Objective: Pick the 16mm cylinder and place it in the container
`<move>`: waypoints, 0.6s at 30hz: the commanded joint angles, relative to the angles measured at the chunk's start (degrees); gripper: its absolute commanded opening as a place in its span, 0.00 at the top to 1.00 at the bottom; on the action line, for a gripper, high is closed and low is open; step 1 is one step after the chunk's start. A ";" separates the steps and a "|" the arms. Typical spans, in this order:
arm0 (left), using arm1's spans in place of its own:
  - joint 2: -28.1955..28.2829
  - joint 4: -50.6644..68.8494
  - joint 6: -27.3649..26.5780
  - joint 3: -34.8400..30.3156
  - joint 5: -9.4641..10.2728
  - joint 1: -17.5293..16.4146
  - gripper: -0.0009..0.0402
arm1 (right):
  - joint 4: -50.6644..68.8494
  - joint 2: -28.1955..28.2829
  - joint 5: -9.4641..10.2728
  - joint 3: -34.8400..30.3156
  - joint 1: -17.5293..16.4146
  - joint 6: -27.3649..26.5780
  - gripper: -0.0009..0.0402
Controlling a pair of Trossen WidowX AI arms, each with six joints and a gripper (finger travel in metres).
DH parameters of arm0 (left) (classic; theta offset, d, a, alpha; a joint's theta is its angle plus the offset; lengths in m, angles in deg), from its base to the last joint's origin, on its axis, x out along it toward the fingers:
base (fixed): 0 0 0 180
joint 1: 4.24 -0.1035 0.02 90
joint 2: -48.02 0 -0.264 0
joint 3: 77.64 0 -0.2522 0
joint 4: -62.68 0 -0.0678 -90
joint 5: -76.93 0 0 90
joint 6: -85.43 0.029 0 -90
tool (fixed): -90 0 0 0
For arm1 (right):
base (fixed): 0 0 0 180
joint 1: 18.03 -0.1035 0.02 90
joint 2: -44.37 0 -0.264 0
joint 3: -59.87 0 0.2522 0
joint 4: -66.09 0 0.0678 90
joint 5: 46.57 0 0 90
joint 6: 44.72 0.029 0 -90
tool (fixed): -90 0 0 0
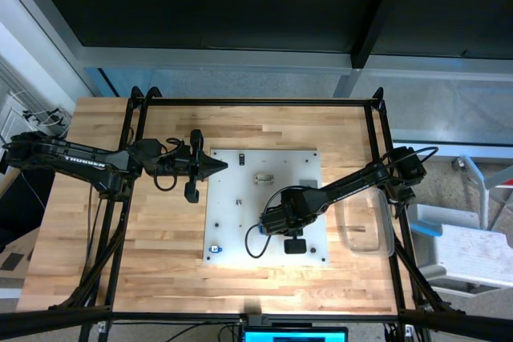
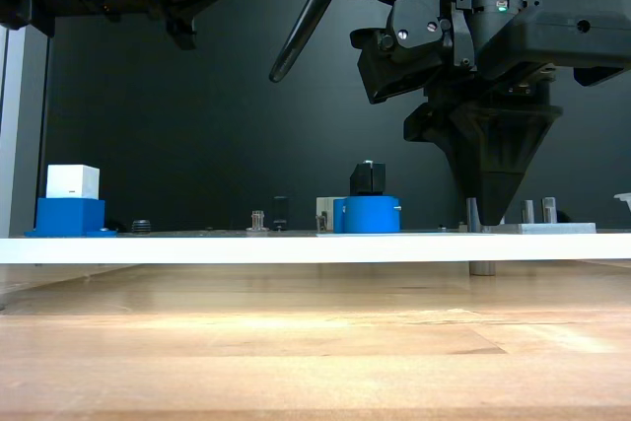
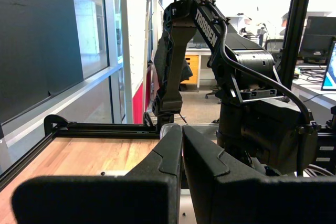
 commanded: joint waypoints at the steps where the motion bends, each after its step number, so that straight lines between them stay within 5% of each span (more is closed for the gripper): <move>1: 0.00 0.00 0.00 0.00 0.00 0.00 0.98 | 0.04 -0.02 -0.20 -0.15 0.00 0.02 0.85; 18: 0.00 0.00 0.00 0.00 0.00 0.00 0.98 | 0.70 -1.90 0.07 -0.15 -0.02 0.00 0.91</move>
